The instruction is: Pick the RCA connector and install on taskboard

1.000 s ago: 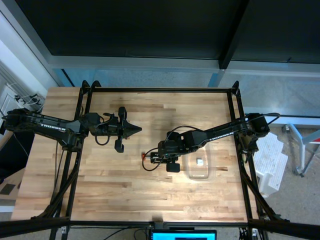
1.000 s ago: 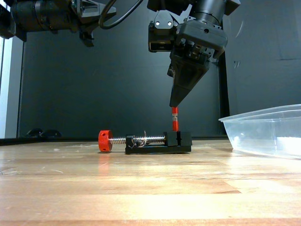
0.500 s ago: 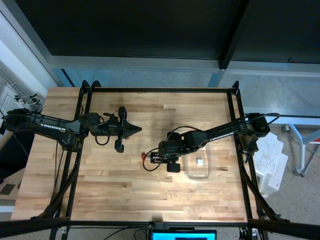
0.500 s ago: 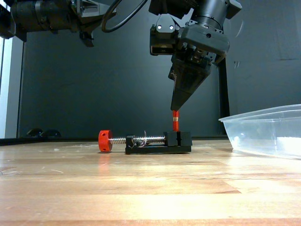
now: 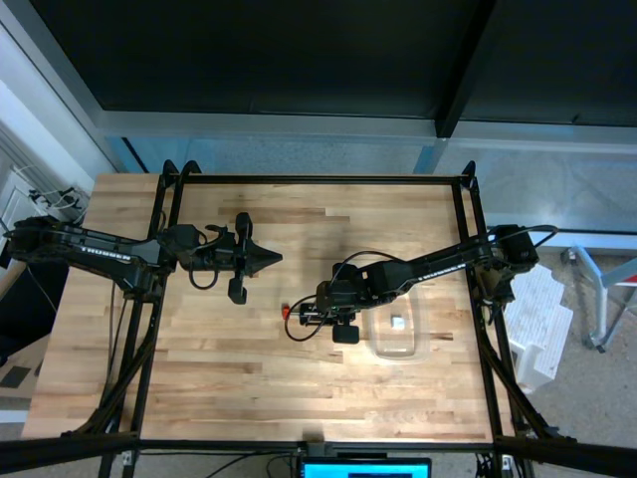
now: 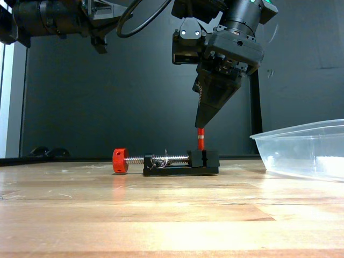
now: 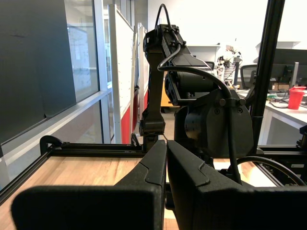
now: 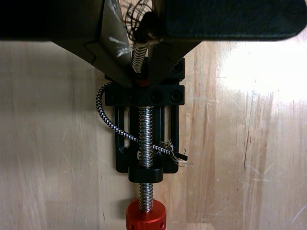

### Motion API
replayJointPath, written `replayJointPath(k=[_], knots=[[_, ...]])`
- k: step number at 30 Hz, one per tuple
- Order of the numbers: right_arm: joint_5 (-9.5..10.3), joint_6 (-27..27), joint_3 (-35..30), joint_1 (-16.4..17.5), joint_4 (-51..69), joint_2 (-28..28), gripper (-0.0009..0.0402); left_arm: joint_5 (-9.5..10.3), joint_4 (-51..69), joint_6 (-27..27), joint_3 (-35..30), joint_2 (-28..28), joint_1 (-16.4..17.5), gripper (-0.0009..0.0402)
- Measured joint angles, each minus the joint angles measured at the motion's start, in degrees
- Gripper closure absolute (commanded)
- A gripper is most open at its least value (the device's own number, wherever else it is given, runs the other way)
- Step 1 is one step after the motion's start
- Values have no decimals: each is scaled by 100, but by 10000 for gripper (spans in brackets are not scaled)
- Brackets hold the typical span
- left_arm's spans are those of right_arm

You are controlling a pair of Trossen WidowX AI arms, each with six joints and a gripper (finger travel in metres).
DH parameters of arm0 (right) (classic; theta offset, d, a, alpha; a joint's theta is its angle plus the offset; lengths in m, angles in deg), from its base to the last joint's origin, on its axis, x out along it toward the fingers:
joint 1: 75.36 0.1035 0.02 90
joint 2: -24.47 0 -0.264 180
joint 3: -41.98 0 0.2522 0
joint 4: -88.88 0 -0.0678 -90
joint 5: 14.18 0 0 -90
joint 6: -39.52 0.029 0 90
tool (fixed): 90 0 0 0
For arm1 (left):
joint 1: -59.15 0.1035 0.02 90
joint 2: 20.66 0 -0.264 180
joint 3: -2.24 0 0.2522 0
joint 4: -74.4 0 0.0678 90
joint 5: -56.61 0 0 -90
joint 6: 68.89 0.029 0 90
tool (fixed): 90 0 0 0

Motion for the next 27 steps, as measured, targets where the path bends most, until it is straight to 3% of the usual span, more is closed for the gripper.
replayJointPath(k=[6,15,27], knots=[[0,0,0,0,2,0,387,0,2,0,0,0,0,393],[2,20,7,2,-4,13,341,-2,2,0,0,0,0,393],[20,22,-9,9,22,96,223,-2,2,0,0,0,0,393]])
